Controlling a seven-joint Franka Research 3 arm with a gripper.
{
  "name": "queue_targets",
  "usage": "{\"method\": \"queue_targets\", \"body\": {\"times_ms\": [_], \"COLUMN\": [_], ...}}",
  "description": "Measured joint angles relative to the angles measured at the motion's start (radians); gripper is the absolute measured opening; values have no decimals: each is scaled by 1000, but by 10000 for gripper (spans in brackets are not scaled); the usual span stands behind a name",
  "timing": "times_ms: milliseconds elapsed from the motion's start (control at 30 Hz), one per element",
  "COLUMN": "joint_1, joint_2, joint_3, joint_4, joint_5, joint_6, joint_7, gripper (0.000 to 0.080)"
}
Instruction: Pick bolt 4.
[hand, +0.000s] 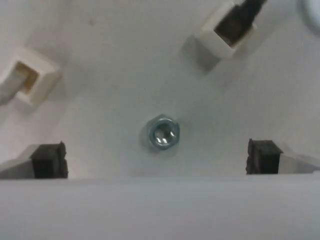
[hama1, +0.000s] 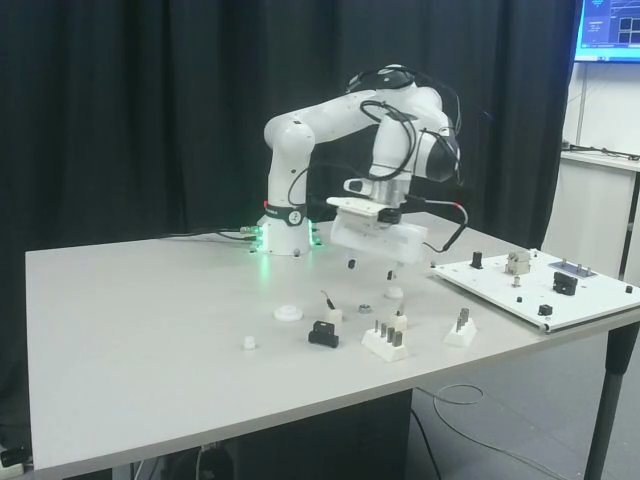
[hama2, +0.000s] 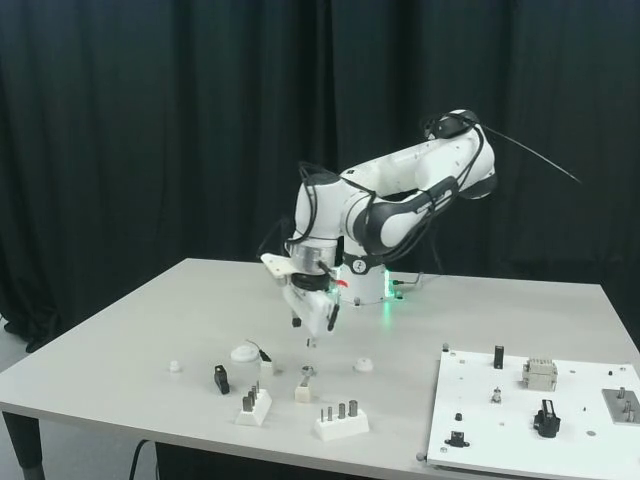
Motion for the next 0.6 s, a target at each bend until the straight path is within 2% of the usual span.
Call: {"method": "queue_targets", "body": {"times_ms": [333, 600], "joint_1": [-27, -47], "joint_2": [3, 21], "joint_3": [7, 35], "joint_4": [-47, -64], "joint_5": [96, 154], "joint_6": [-50, -62], "joint_7": [-80, -115], "gripper": [800, 800]}}
